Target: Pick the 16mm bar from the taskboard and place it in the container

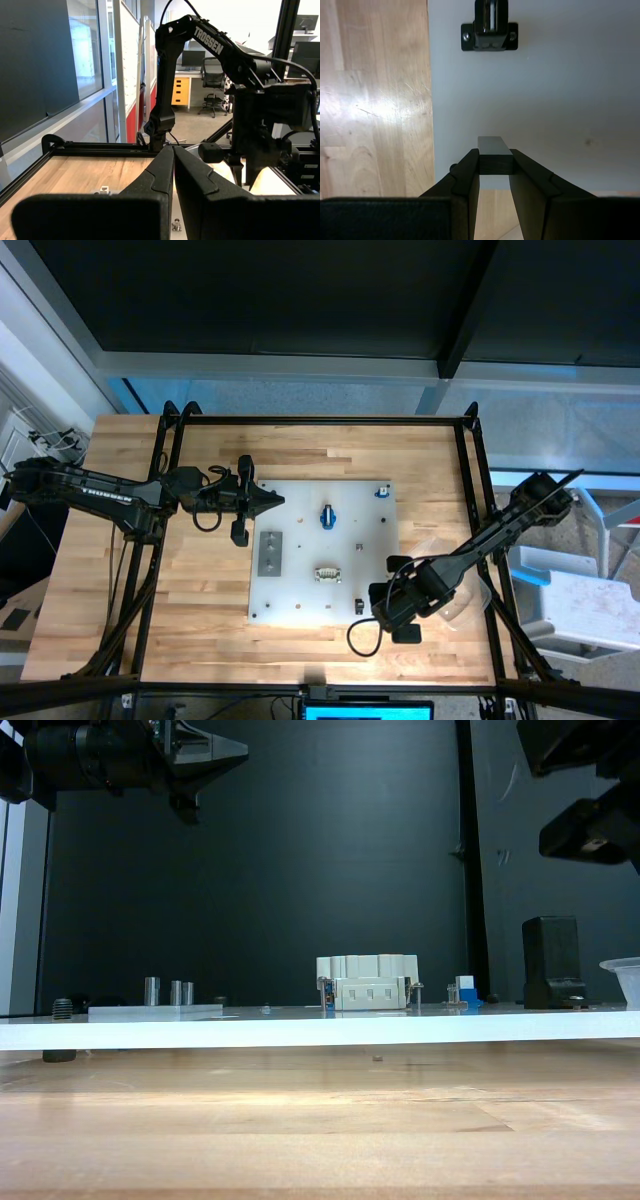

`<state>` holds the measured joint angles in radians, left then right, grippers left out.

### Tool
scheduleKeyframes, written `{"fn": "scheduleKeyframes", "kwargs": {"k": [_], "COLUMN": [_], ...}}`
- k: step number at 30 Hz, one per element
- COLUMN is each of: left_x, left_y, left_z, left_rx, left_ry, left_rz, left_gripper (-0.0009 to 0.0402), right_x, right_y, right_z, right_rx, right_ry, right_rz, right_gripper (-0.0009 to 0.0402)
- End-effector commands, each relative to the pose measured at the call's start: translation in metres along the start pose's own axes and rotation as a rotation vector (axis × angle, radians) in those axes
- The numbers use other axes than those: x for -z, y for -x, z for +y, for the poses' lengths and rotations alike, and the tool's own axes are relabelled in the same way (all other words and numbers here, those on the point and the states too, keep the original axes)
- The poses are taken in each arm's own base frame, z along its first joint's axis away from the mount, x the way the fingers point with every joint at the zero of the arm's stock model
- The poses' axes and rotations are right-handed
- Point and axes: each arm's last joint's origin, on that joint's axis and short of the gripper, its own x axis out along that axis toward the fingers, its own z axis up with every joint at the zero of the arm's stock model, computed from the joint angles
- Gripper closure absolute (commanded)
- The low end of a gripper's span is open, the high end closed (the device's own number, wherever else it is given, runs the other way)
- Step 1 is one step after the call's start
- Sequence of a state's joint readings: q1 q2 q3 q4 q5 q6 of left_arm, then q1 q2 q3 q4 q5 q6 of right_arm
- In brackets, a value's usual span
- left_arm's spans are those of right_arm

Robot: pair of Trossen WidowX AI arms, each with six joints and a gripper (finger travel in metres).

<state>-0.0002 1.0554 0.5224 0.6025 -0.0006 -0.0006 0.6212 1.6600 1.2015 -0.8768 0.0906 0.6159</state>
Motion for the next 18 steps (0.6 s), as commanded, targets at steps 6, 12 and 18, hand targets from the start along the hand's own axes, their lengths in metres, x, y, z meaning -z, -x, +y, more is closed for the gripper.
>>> {"fn": "scheduleKeyframes", "kwargs": {"k": [6,12,18], "left_x": [0.000,0.000,0.000], "left_y": [0.000,0.000,0.000], "left_z": [0.000,0.000,0.000], "left_rx": [0.000,0.000,0.000], "left_ry": [0.000,0.000,0.000], "left_rz": [0.000,0.000,-0.001], "left_gripper": [0.0393,0.0393,0.0393], "right_x": [0.004,0.006,0.010], "right_y": [0.020,0.035,0.050], "right_z": [-0.005,-0.011,-0.016], "right_rx": [-0.024,-0.044,-0.065], "right_ry": [-0.005,-0.013,-0.019], "right_rz": [-0.026,-0.058,-0.090], "right_gripper": [0.0354,0.0354,0.0354]}}
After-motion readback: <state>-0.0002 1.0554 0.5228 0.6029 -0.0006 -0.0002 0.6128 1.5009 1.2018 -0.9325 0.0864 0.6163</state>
